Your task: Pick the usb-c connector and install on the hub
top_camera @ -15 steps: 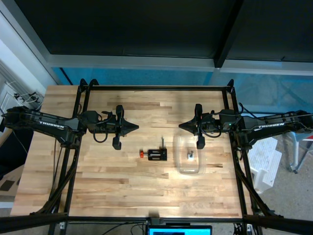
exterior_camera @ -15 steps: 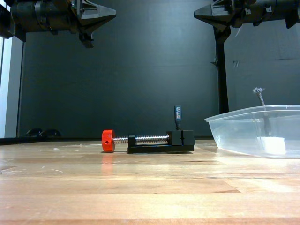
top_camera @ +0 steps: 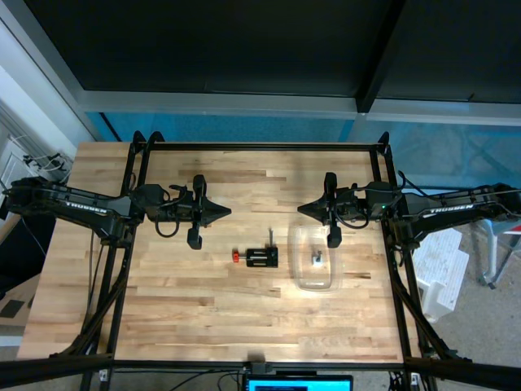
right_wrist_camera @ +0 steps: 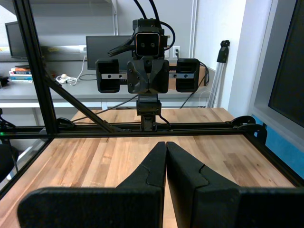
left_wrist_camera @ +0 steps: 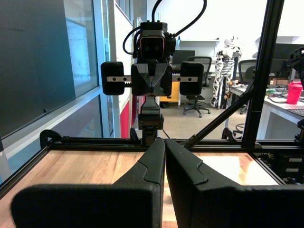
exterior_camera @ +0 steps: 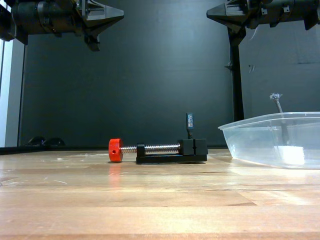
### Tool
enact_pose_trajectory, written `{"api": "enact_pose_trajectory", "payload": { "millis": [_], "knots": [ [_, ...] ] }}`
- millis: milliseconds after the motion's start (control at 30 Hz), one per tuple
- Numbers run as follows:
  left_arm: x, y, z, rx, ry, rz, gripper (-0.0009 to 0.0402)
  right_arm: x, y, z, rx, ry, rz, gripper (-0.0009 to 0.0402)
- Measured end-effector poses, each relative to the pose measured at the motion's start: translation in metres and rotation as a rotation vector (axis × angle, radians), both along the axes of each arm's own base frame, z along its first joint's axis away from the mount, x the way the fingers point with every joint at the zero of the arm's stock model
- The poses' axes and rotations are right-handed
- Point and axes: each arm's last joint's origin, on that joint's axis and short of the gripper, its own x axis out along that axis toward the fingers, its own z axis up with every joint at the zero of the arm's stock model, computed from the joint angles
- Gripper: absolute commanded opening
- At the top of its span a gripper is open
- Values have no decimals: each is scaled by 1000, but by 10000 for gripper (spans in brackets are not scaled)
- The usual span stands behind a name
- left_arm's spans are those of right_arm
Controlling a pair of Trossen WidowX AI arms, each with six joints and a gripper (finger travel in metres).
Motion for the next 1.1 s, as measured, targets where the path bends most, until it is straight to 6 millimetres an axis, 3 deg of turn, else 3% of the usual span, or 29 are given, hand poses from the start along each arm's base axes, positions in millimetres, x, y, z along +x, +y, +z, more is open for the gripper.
{"api": "enact_pose_trajectory", "payload": {
  "millis": [400,767,1100],
  "knots": [
    [0,0,0,0,1,0,0,3,0,-6,51,81,-30,0],
    [0,0,0,0,1,0,0,-1,12,10,23,514,-7,0],
    [0,0,0,0,0,0,0,8,31,22,31,885,-11,0]
  ]
}}
